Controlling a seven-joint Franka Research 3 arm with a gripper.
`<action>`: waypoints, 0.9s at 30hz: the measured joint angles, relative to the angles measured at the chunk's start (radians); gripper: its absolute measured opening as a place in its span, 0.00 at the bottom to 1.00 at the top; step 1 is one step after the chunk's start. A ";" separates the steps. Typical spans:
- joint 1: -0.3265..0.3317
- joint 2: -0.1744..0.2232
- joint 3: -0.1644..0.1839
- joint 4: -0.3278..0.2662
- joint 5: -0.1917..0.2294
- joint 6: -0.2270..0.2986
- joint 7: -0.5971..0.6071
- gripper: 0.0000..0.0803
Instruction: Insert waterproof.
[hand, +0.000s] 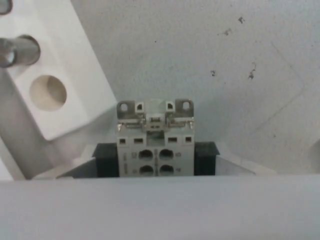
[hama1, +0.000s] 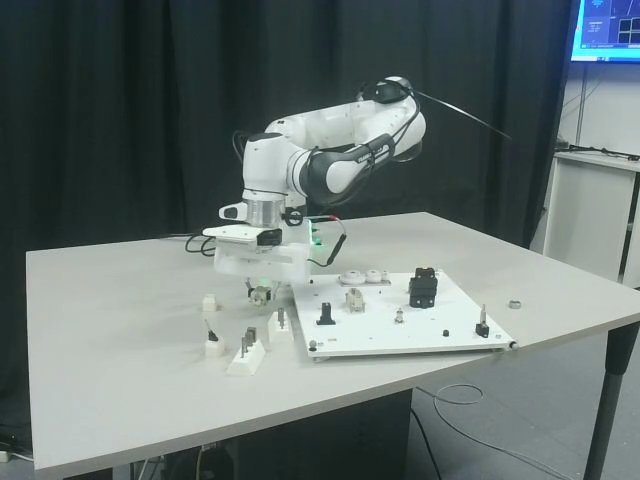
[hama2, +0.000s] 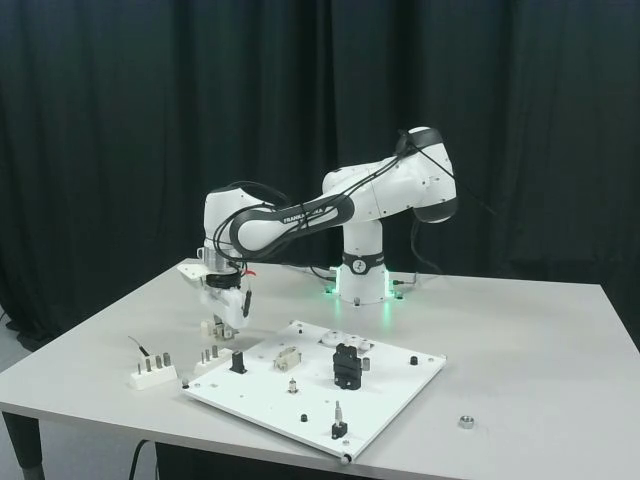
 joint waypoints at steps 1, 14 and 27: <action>0.000 0.000 0.000 0.001 0.000 0.000 -0.001 0.39; -0.001 0.000 -0.001 0.007 -0.001 -0.005 -0.004 0.39; 0.002 0.000 -0.022 0.019 -0.011 -0.041 -0.005 0.39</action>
